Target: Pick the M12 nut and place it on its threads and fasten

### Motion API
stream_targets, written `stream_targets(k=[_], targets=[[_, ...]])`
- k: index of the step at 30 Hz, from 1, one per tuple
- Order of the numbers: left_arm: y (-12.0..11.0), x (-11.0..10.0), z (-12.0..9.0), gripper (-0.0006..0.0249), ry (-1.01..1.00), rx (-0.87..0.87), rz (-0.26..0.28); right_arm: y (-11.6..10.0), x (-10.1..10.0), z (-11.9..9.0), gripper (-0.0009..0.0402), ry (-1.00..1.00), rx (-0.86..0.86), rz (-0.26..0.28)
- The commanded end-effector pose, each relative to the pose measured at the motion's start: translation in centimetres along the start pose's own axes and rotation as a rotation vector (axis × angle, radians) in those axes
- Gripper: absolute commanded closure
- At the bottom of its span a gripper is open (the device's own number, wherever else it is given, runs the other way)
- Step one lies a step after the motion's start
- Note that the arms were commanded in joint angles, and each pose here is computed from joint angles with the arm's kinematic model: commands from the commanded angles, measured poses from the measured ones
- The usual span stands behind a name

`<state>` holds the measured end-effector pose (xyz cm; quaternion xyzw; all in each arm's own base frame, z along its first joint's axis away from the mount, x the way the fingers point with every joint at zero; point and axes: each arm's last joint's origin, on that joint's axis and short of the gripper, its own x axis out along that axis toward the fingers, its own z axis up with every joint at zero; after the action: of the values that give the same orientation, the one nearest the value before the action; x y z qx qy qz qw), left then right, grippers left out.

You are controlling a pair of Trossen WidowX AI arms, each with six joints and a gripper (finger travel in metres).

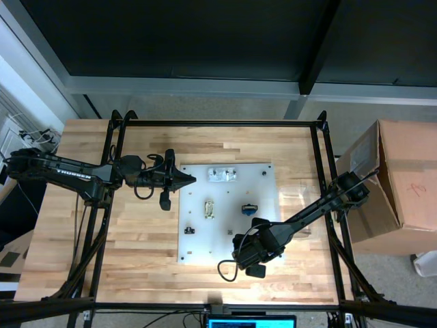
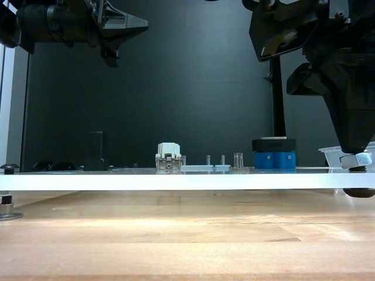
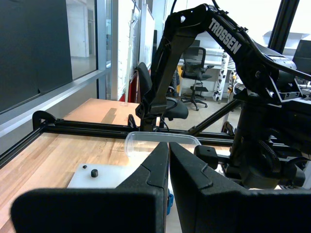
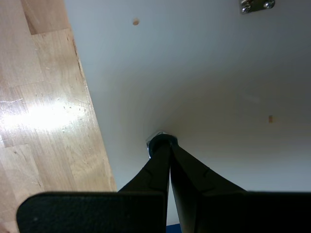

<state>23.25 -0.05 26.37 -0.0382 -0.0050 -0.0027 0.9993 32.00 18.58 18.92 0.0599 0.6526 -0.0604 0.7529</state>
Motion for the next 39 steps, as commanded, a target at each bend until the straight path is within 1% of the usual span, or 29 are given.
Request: stream_targets(k=[1, 10, 39], targets=[[0.0, 0.01, 0.01, 0.0243, 0.0, 0.0, 0.0, 0.07, -0.02, -0.05, 0.0393, 0.0, 0.0, 0.002], [0.0, 0.01, 0.0, 0.0243, 0.0, 0.0, 0.0, 0.07, 0.25, -0.13, 0.0393, -0.004, -0.002, 0.004], [0.0, 0.01, 0.01, 0.0243, 0.0, 0.0, 0.0, 0.14, 0.15, -0.12, 0.0393, -0.01, -0.001, 0.01]])
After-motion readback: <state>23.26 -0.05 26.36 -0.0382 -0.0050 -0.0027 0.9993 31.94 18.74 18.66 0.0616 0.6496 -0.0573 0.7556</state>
